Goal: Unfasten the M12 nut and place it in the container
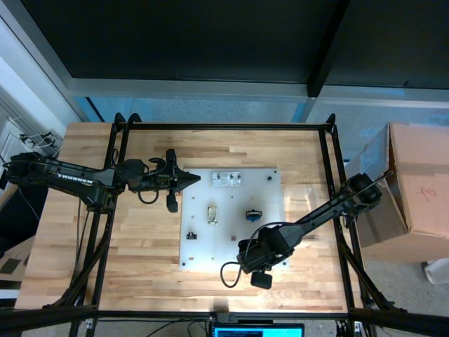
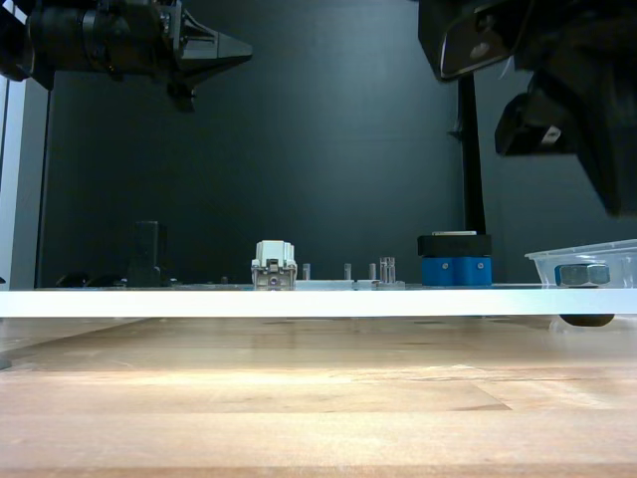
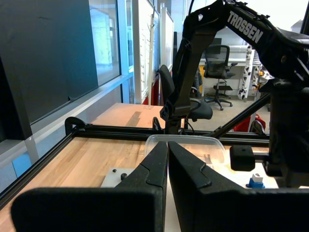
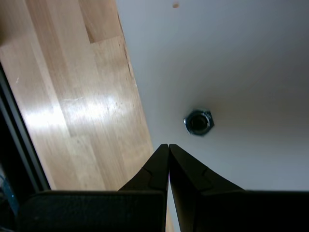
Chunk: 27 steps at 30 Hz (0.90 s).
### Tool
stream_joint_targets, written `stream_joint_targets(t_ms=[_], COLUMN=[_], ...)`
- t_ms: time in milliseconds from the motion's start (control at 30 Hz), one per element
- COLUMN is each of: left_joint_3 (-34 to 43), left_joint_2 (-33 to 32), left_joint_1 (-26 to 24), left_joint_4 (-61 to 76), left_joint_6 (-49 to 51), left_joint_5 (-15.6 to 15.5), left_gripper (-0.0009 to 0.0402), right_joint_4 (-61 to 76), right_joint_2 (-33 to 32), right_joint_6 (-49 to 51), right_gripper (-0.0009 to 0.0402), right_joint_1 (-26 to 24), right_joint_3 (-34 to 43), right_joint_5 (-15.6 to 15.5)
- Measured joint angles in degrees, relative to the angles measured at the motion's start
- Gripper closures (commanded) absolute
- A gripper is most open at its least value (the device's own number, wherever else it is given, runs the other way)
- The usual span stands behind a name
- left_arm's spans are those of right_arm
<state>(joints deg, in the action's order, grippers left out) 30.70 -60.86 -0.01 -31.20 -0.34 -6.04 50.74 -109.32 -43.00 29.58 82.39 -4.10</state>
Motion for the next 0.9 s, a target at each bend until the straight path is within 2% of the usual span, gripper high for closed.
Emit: stream_joint_targets(t_ms=[167, 533, 900], left_joint_3=[0.0, 0.0, 0.0], left_joint_2=[0.0, 0.02, 0.0], left_joint_1=[0.0, 0.0, 0.0], left_joint_4=[0.0, 0.0, 0.0], left_joint_6=[-0.02, 0.0, -0.02], left_joint_5=[0.0, 0.02, 0.0], left_gripper=[0.0393, 0.0393, 0.0393], right_joint_4=[-2.01, -1.97, -0.26], right_joint_2=[-1.18, -1.95, -1.95], right_joint_6=[0.31, 0.42, 0.5], right_gripper=[0.0393, 0.0394, 0.0394], right_joint_1=[0.37, 0.52, 0.59], right_joint_3=[-0.31, -0.96, -1.38], right_joint_5=[1.53, 1.64, 3.98])
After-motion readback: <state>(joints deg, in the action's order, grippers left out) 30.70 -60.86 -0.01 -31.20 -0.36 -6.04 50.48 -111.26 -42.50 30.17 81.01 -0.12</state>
